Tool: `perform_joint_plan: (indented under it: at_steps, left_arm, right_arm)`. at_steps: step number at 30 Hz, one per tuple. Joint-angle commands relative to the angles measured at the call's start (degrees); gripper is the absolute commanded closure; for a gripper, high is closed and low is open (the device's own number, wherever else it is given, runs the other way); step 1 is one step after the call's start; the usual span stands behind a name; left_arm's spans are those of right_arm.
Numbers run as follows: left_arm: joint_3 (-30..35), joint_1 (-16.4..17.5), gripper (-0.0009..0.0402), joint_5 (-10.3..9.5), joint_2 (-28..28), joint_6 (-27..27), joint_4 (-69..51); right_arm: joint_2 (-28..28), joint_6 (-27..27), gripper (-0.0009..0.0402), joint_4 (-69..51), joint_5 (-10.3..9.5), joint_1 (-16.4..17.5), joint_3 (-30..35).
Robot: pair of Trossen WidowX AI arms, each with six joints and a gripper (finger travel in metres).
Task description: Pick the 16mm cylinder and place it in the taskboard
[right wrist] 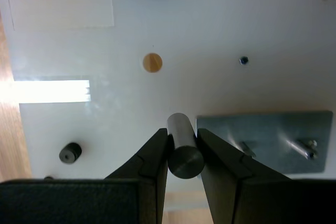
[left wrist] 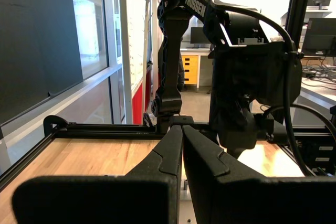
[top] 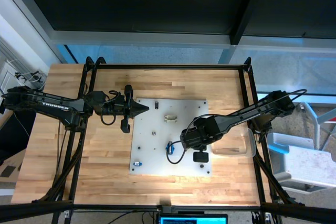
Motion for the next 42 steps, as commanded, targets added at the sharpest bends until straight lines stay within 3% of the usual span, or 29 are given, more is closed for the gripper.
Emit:
perform_joint_plan:
  at_steps: [1,26,42]
  left_arm:
    - [0.0,0.0,0.0393,0.04,0.0,0.0,0.0]
    - [0.0,0.0,0.0393,0.02,0.0,0.0,0.0]
    - [0.0,0.0,0.0393,0.02,0.0,0.0,0.0]
  right_arm:
    - [0.9,0.0,0.0361,1.5,-0.20,-0.1,0.0]
    - [8.4,0.3,0.0361,6.1,-1.57,-0.3,4.1]
    - [8.5,0.5,0.0361,6.6,-1.51,-0.3,3.7]
